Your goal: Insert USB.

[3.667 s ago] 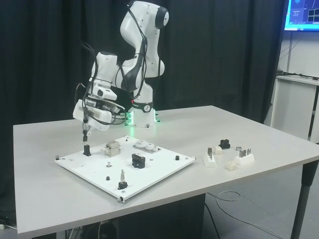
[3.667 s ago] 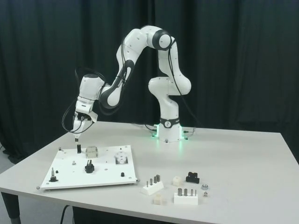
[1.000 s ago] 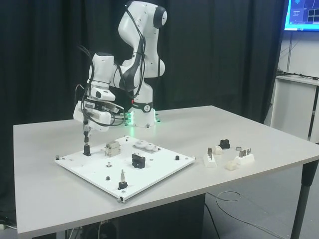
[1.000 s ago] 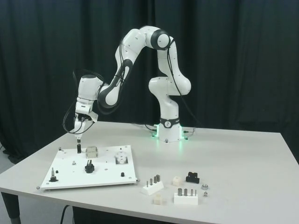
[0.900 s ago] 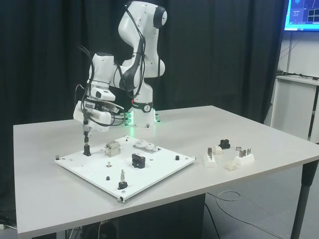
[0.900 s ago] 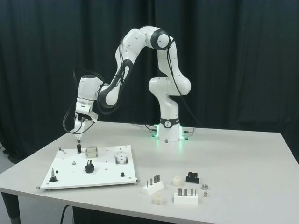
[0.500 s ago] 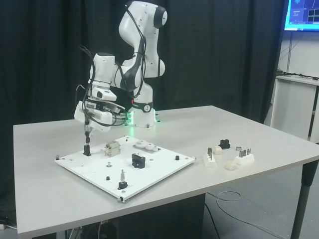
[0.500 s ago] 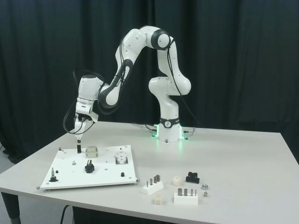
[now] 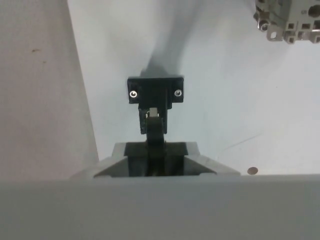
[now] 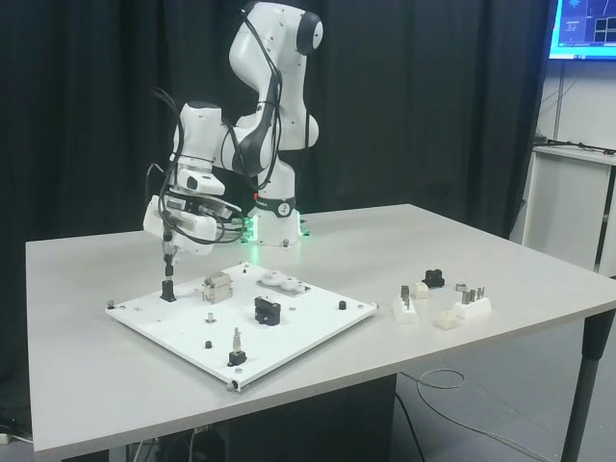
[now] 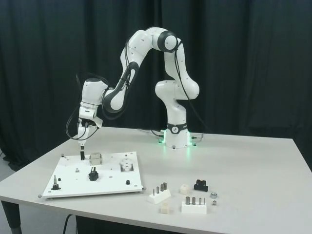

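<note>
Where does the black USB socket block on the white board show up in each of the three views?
Wrist view: black USB socket, centre, past the claw.
First room view: socket at the white board's far-left corner.
Second room view: socket near the board's back-left corner.
Shared landmark: grey connector block beside it.

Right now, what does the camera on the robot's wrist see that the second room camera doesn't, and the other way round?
Only the wrist view shows the two screws on the black socket and the plug standing directly over its slot. Only the second room view shows the whole white arm, the grey table, and the loose small parts beside the white board. Both show the socket, the board beneath it, and the grey connector block nearby.
</note>
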Controlling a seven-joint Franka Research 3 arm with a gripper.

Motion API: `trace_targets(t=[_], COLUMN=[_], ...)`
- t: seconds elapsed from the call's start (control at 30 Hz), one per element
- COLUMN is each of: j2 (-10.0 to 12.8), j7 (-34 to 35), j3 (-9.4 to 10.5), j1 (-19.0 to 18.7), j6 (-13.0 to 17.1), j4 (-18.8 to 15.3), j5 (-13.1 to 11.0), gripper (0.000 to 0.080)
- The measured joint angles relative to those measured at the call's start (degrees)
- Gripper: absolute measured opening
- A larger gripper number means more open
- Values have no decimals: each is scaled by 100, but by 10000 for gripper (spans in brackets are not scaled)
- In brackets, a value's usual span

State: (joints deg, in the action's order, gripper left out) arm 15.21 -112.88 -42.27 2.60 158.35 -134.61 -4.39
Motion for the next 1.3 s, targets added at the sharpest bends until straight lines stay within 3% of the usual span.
trace_targets(t=[1.3], j2=[89], j7=[-74], j3=[2], j1=[29], j6=[203], j4=[10], j5=[0], gripper=[64])
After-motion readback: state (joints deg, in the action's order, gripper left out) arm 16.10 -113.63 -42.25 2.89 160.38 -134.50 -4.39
